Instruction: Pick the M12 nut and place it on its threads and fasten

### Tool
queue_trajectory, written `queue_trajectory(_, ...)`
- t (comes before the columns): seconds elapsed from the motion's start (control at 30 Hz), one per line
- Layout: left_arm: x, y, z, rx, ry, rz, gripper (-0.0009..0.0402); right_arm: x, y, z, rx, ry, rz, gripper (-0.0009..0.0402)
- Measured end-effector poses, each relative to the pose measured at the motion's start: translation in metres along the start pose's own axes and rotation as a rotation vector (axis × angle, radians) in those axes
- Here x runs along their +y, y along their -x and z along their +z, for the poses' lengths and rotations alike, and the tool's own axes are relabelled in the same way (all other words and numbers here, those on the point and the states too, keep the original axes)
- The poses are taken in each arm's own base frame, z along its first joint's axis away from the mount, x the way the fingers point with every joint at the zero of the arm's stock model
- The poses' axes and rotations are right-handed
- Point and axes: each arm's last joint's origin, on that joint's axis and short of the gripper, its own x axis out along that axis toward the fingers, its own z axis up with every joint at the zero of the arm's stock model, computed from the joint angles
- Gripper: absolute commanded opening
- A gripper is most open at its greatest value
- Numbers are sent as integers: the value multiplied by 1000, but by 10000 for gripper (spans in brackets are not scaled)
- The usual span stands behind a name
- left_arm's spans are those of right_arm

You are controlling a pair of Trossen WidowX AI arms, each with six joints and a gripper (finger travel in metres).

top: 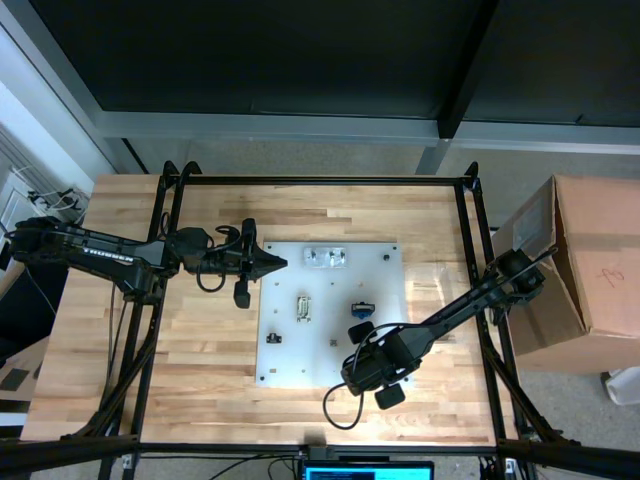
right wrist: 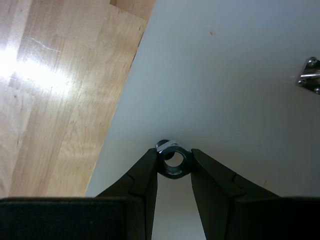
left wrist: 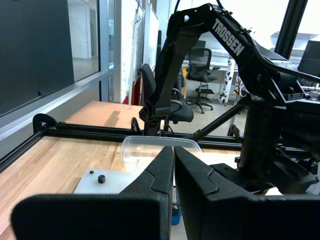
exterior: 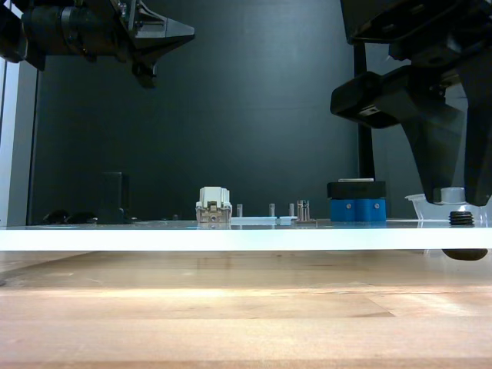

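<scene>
Jaws of the right gripper (right wrist: 174,156) are pinched onto the M12 nut (right wrist: 174,164), held by its flats with its hole facing the wrist camera. The gripper hangs low over the near right part of the white board (top: 300,360). In the low view the black ribbed stud (exterior: 461,218) shows bare ribs just under the fingertips, in front of the clear tray (exterior: 419,203). The nut seems to sit right above the stud, though I cannot tell whether they touch. The left gripper (top: 276,263) hovers high over the board's far left edge, its fingers pressed together on nothing. A blue block (exterior: 357,209) stands mid-board.
</scene>
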Motion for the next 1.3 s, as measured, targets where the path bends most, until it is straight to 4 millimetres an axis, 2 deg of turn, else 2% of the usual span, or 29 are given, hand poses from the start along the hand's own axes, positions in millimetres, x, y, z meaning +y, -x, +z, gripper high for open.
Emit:
queue_trajectory(0.63, 0, 0, 0, -1, 0, 0, 0, 3, -11, 1, 13, 1, 4, 7)
queue_trajectory(1.3, 0, 0, 0, 0, 0, 0, 0, 4, -8, -1, 22, -47, 3, 7)
